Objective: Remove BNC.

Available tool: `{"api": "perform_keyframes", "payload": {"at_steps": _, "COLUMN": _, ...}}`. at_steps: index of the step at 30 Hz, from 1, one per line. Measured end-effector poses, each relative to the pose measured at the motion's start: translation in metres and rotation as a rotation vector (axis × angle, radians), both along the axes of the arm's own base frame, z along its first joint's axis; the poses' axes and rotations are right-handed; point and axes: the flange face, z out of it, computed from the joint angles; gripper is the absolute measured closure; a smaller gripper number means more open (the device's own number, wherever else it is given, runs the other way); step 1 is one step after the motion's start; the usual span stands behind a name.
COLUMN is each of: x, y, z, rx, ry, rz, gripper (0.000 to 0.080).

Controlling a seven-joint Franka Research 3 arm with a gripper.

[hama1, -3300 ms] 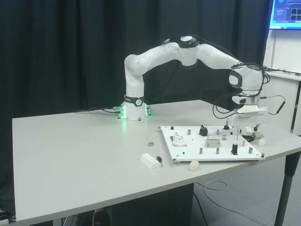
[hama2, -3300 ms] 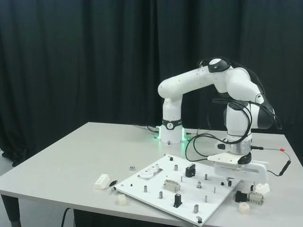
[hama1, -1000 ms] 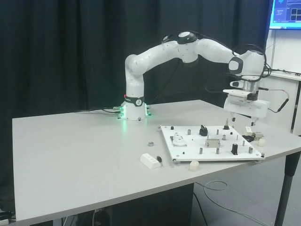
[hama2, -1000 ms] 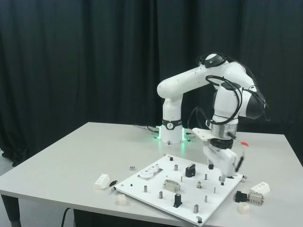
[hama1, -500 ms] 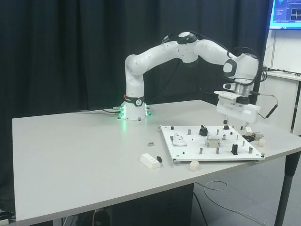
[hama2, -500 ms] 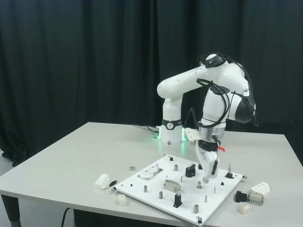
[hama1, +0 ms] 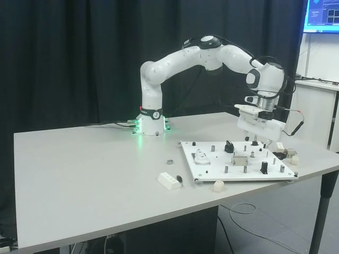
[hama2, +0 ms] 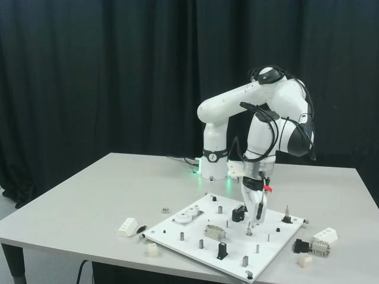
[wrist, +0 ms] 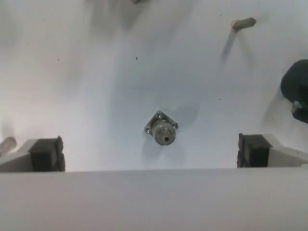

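Tool (wrist: 150,153) hangs with its two black-padded fingers (wrist: 47,154) spread wide apart, holding nothing, directly above the BNC connector (wrist: 162,129), which stands upright on the white board (wrist: 96,86) midway between the fingertips and untouched by either. From the first room view the white arm (hama1: 175,58) rises from its base (hama1: 150,120) with green lights, reaches across over the worktop (hama1: 79,164) and bends down at the wrist, so the tool (hama1: 258,138) points at the board (hama1: 212,172) from close above. In the second room view the forearm drops almost straight down and the tool (hama2: 253,223) hovers just over the connector (hama2: 249,231), near a black block (hama2: 238,213) mounted on the board.
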Motion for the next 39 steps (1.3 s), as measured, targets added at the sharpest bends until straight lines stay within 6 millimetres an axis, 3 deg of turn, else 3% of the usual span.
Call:
{"api": "perform_keyframes", "payload": {"at_steps": 20, "x": -0.011, "y": -0.016, "z": -0.023, "rx": 0.069, "ry": -0.060, "rz": 0.032, "gripper": 0.0003}}
{"api": "perform_keyframes", "payload": {"at_steps": 39, "x": -0.015, "y": -0.017, "z": -0.041, "rx": 0.107, "ry": -0.052, "rz": 0.053, "gripper": 0.0003}}
